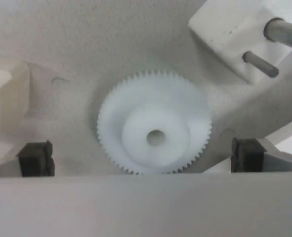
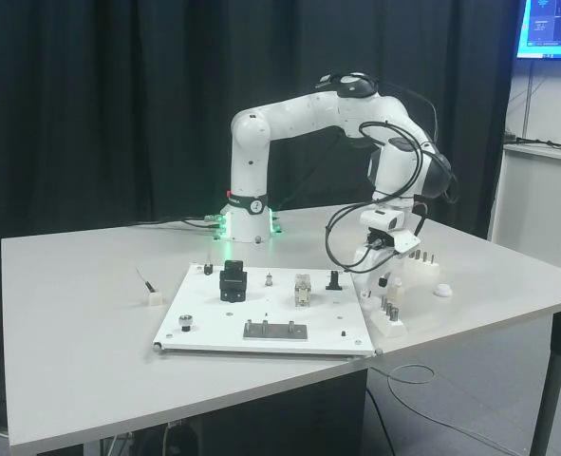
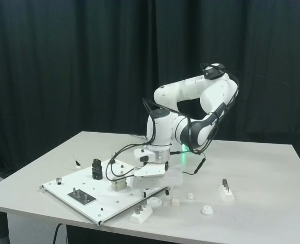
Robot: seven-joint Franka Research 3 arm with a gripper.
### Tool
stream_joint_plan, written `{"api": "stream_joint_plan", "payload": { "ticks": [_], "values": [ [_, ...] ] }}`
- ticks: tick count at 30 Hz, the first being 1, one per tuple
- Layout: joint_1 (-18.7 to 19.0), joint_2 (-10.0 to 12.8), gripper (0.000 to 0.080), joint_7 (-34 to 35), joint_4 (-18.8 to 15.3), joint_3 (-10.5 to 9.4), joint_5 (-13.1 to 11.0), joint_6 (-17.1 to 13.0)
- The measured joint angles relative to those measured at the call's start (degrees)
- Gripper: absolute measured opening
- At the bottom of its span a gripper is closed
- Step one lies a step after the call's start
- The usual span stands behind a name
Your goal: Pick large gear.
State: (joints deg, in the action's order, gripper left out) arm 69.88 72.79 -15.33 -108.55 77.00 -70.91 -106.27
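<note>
Gripper (image 1: 141, 158) body fills the near edge of the wrist view, its two black pads (image 1: 36, 159) spread wide, one on each side of the gear (image 1: 154, 129) and not touching it. Nothing is pinched.

Gear lies flat on the grey tabletop (image 2: 90, 285), teeth intact all round, hub and bore facing up. It sits roughly midway between the pads, so alignment looks about done.

Progress, as I judge it: approach done, grasp not started. Left: drop the rest of the way, close on the rim, lift. I can't tell from the wrist view how much height remains.

Room views: arm (image 2: 308, 109) is folded over with the gripper low, just beside the corner of the white board (image 2: 261, 313). The gear itself is hidden behind the gripper in both.

Nearby stuff:
- White block with two grey pins (image 1: 259, 63), near the gear but apart from it. Closest obstacle; it lies off the closing line, so it probably won't interfere.
- Another white part (image 1: 5, 101) close to one pad, apart from the gear. That finger could clip it on descent.
- Peg holders (image 3: 225, 189) and small round parts (image 3: 207, 209) scattered on the tabletop, well apart.

Risk: pads slipping on the teeth if the close is off-centre.
</note>
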Motion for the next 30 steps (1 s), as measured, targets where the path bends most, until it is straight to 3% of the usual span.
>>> {"api": "stream_joint_plan", "payload": {
  "ticks": [30],
  "values": [
    [-0.61, 0.18, 0.08, 0.05, -0.01, -1.85, -0.5, -0.19]
  ]
}}
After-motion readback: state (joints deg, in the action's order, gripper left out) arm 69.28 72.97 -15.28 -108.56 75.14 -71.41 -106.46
